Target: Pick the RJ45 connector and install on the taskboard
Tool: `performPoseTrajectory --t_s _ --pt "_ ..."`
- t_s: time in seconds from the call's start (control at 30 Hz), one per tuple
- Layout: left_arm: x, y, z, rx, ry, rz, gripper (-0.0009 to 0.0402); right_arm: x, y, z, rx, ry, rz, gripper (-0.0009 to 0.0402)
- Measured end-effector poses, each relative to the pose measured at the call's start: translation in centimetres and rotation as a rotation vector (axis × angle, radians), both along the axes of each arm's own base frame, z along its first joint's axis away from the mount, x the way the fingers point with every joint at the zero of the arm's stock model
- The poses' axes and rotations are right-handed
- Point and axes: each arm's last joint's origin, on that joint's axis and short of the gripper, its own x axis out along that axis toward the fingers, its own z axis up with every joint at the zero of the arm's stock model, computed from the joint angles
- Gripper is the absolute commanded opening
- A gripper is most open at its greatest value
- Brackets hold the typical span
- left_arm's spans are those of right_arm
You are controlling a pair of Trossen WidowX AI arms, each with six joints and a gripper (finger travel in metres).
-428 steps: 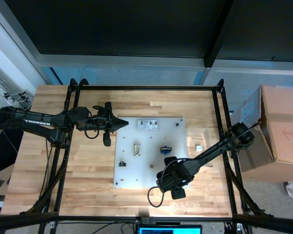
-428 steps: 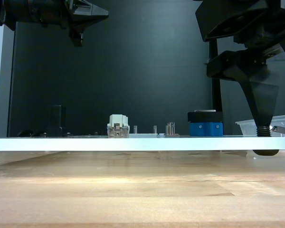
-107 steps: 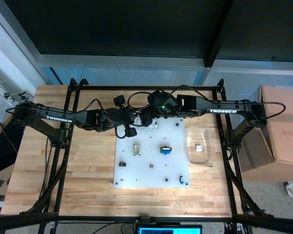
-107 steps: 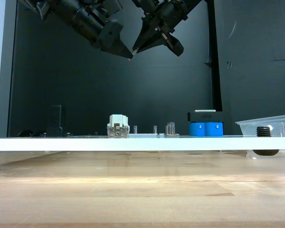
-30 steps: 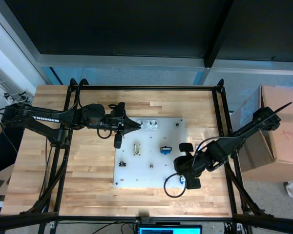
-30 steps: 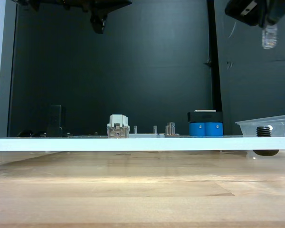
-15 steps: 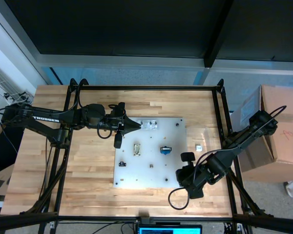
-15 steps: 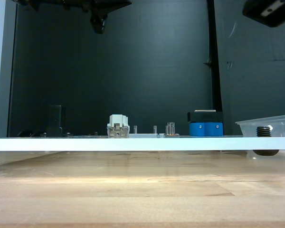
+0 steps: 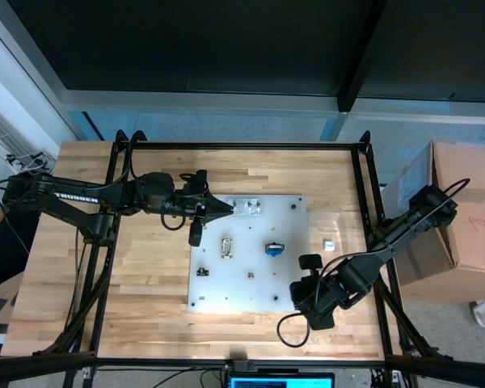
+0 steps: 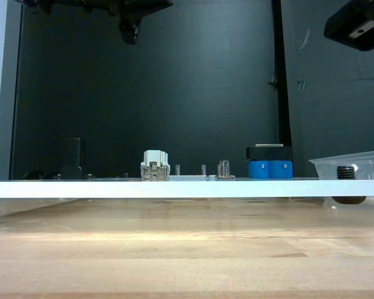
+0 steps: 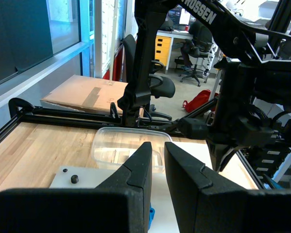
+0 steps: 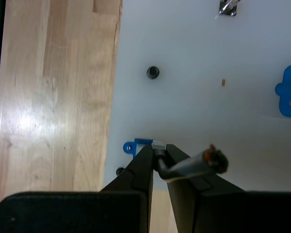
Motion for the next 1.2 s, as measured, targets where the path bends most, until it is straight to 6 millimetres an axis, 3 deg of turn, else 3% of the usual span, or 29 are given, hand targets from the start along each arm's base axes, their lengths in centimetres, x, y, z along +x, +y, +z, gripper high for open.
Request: performPoseTrajectory --t_s 1.2 --pt "0.0 0.0 0.0 0.0 0.0 0.0 0.0032 -0.9 0.6 -1.7 -0.003 0.006 0.012 0.0"
